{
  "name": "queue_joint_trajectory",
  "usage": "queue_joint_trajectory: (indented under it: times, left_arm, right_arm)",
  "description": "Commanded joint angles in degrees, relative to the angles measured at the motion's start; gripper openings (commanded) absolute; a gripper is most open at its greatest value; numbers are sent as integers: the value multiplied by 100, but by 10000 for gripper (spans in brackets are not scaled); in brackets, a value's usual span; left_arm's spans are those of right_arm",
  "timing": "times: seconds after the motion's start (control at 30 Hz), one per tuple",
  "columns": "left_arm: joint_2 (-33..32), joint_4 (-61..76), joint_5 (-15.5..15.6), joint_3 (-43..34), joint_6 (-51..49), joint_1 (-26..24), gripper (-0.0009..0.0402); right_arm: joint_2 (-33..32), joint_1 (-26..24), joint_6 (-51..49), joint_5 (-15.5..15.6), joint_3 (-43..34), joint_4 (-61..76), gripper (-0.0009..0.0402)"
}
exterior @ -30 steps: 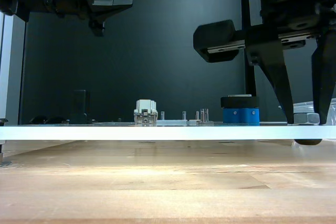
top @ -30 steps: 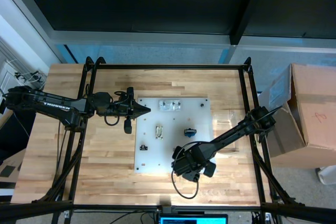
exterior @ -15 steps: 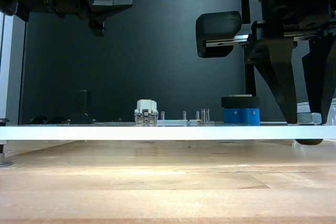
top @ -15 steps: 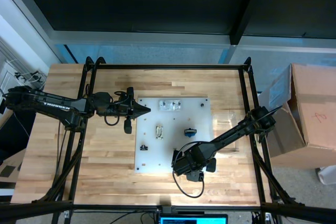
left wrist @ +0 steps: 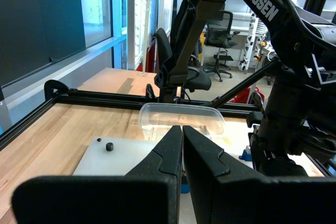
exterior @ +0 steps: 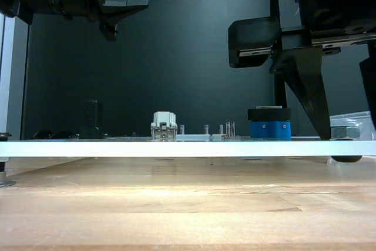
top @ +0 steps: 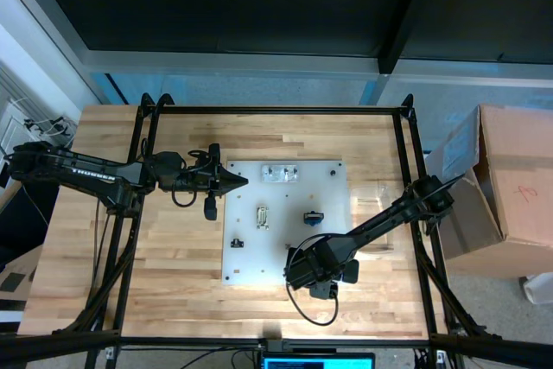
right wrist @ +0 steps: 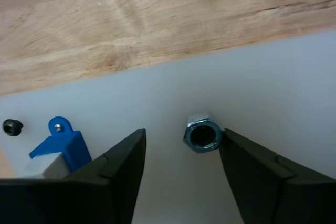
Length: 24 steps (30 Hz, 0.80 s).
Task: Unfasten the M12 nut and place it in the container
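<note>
- Right wrist view, item one: M12 nut (right wrist: 203,135), silver, hexagonal, dark at the bore, sitting low on the white board (right wrist: 294,87). Judged to be on its stud; no ribs show, so how much thread holds it cannot be told.
- Right gripper (right wrist: 181,139): spread wide and holding nothing, one finger on either side of the nut, neither touching it. The nut lies nearer one finger than the other.
- Left gripper (top: 232,181): fingers drawn together on nothing, raised over the board's far left edge, well apart from the nut.
- Container (left wrist: 157,120): clear tray off the board's right side, under the right arm. No nut is seen in it.
- Blue fixture (right wrist: 60,141): near the finger farther from the nut.
- Hazard, off-centre closing: the nearer finger would meet the nut first and shove sideways against the fixed stud, so the grip could skew or slip.
- Hazard, corners: pads landing on the hexagon's points instead of its flats would likely slide when turned.
- Hazard, thread remaining: a straight lift while any turns are engaged would drag the pads off the nut.
- Hazard, loose nut: if already free, a glancing touch could tip it off and send it rolling across the board.
- Hazard, wrist rotation: a swinging finger could strike the blue fixture.
</note>
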<state>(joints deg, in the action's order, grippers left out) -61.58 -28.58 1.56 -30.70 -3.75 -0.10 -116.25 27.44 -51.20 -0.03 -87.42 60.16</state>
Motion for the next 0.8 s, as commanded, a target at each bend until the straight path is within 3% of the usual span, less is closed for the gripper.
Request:
queue_joint_trajectory:
  times: [0.03, 0.23, 0.47, 0.57, 0.8]
  left_arm:
    - [-2, 0, -2, -2, 0, 2, 0]
    - [-2, 0, -2, -2, 0, 2, 0]
    - [-2, 0, -2, -2, 0, 2, 0]
    - [-2, 0, -2, -2, 0, 2, 0]
    - [-2, 0, -2, -2, 0, 0, 0]
  right_arm:
    - [136, -2, 588, -17, -9, -50, 210]
    - [455, -44, 3161, 24, -96, 81, 154]
    - [713, -46, 6402, 42, -42, 96, -8]
    - [728, -26, 7090, 199, 68, 46, 10]
    - [728, 63, 7757, 728, 555, -737, -1]
